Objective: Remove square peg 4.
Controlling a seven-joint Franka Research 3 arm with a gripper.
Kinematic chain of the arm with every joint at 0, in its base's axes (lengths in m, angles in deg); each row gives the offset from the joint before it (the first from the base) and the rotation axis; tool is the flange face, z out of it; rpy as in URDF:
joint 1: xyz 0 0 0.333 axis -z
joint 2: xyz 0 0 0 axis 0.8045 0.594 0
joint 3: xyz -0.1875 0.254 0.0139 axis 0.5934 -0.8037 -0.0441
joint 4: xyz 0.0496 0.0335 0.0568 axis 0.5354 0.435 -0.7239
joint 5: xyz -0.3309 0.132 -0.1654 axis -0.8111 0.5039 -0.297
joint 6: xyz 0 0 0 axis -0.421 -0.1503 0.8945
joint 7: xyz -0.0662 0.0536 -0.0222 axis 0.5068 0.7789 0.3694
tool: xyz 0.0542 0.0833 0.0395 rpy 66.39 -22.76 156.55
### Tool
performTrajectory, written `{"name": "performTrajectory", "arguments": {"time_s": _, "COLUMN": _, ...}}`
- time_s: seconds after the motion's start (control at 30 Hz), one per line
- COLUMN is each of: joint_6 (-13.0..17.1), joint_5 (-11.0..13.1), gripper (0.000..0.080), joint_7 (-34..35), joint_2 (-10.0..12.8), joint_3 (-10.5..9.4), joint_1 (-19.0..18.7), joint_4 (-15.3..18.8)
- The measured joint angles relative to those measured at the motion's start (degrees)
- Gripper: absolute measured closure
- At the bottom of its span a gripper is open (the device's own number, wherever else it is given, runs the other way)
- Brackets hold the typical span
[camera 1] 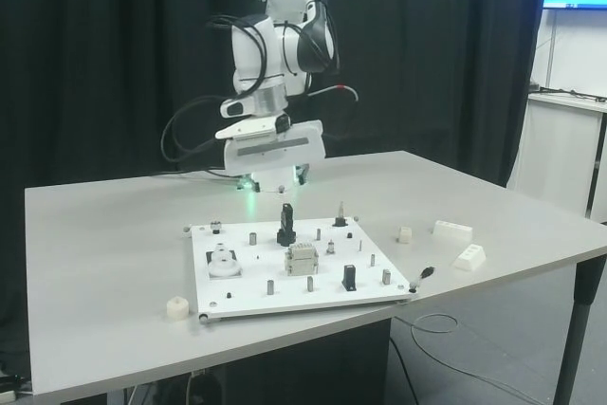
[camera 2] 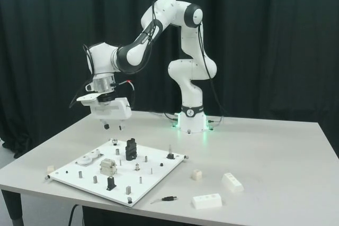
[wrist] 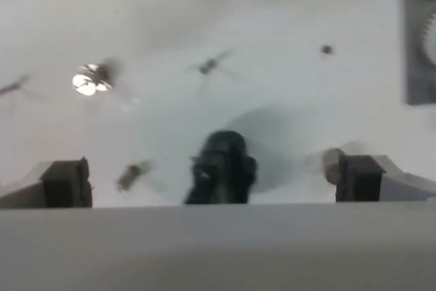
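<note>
On the white board (camera 1: 285, 277), a black upright peg (camera 1: 285, 223) stands below the spread end effector (camera 1: 275, 185).

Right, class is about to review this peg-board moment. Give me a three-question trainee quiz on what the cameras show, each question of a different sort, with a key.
1. True or false: the gripper is shut on the tall black peg.
2. Multiple choice: where is the gripper relative to the white board? A) resting on it; B) hovering above it; C) beside the table, below the board.
3. Fill in: the loose white blocks lie on the grey ____, off the board.

Key: 1 false, the fingers stand apart with nothing between them. 2 B. 3 table.
</note>
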Motion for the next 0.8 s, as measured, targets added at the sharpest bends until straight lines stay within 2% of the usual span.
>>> {"name": "performTrajectory", "arguments": {"time_s": 0.2, "joint_6": 0.36, "joint_5": 1.59, "gripper": 0.0003, "joint_7": 0.24, "joint_2": 0.12, "joint_3": -1.06, "joint_1": -1.59, "joint_4": -2.14}}
{"name": "performTrajectory", "arguments": {"time_s": 0.43, "joint_6": 3.39, "joint_5": 2.31, "gripper": 0.0003, "joint_7": 0.50, "joint_2": 1.97, "joint_3": -4.43, "joint_1": -3.87, "joint_4": -7.38}}
{"name": "performTrajectory", "arguments": {"time_s": 0.57, "joint_6": 4.69, "joint_5": 2.30, "gripper": 0.0003, "joint_7": 2.74, "joint_2": 4.70, "joint_3": -6.01, "joint_1": -5.20, "joint_4": -11.49}}
{"name": "performTrajectory", "arguments": {"time_s": 0.8, "joint_6": 4.98, "joint_5": 2.17, "gripper": 0.0003, "joint_7": 8.67, "joint_2": 11.43, "joint_3": -6.28, "joint_1": -7.29, "joint_4": -19.01}}
